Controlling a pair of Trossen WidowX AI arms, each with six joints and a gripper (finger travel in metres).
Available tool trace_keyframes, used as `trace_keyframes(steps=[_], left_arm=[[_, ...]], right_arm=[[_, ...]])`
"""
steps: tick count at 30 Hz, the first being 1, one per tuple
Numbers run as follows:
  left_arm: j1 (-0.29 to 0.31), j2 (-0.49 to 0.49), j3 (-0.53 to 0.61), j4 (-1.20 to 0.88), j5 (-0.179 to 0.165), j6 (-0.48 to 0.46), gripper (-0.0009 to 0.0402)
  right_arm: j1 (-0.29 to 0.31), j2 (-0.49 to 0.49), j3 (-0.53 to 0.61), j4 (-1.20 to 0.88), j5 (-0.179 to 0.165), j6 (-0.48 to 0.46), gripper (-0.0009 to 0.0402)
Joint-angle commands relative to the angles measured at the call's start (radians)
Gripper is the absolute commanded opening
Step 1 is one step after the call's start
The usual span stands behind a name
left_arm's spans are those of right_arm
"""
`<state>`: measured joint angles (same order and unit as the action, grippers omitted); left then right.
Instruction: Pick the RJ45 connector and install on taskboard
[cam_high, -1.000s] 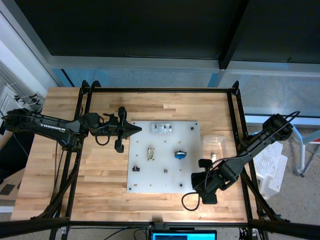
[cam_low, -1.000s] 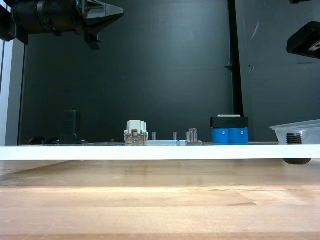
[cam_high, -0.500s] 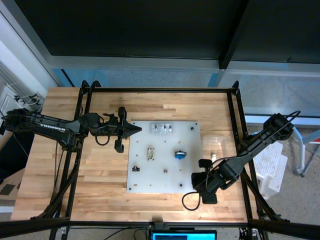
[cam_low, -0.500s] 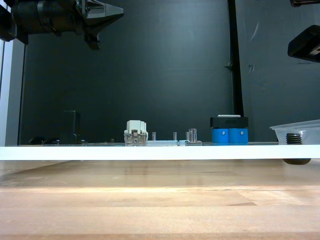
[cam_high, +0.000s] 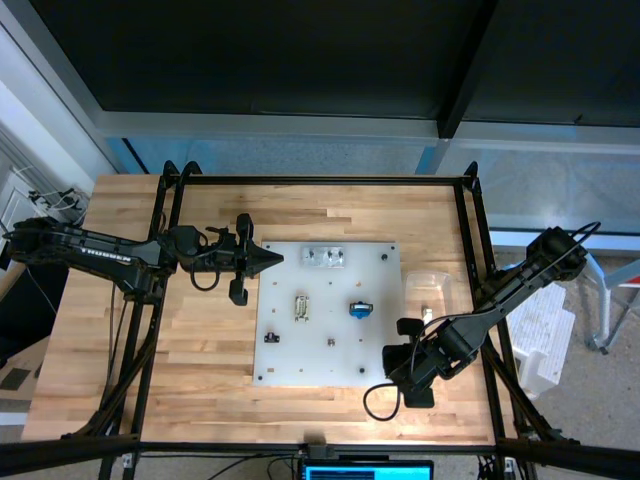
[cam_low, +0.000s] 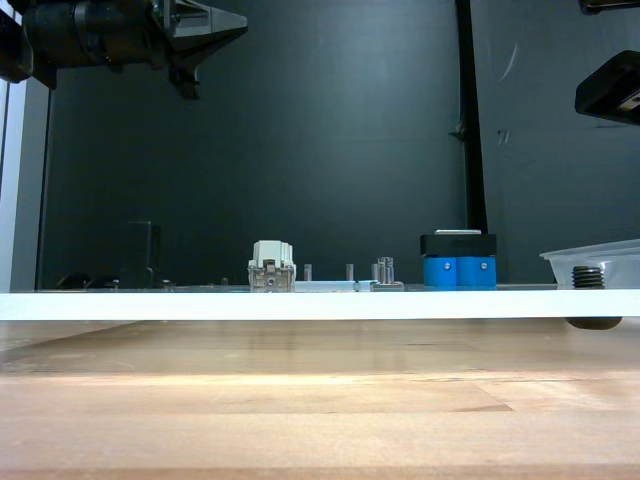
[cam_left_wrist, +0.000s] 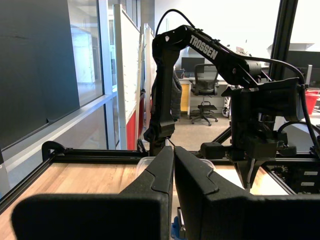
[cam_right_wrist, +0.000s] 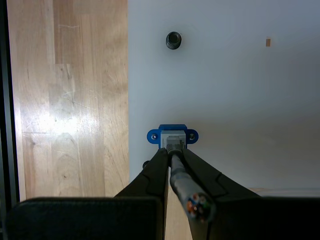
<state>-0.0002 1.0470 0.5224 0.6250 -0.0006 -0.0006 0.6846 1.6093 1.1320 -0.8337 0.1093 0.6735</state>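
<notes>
Nothing really shifts since a second ago, both arms sit right where they were. Right gripper (cam_right_wrist: 172, 154) hangs over the near right corner of the large white square taskboard (cam_right_wrist: 235, 90), with its fingers (cam_right_wrist: 155, 172) clamped on the short grey cable stub (cam_right_wrist: 186, 192) behind the tiny whitish translucent RJ45 connector (cam_right_wrist: 174, 144). The plug's nose is right at a small blue fixture (cam_right_wrist: 154, 136) on the board, but I can't tell if it's seated. Left gripper (cam_high: 276, 259) hovers high over the board's far left edge, black fingers (cam_left_wrist: 160, 175) pressed together on nothing. A clear plastic tray (cam_high: 445, 280) sits just beside the board's right edge.
</notes>
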Motion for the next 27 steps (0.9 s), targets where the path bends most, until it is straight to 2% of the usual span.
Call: trace_keyframes(steps=[1, 13, 27], left_arm=[[0.000, 0.000, 0.000, 0.000, 0.000, 0.000, 0.0000], [0.000, 0.000, 0.000, 0.001, 0.000, 0.000, 0.0000], [0.000, 0.000, 0.000, 0.000, 0.000, 0.000, 0.0000]], right_arm=[[0.000, 0.000, 0.000, 0.000, -0.001, 0.001, 0.0018], [0.000, -0.020, 0.000, 0.008, -0.001, 0.011, 0.0075], [0.001, -0.098, 0.000, -0.032, -0.002, 0.037, 0.0181]])
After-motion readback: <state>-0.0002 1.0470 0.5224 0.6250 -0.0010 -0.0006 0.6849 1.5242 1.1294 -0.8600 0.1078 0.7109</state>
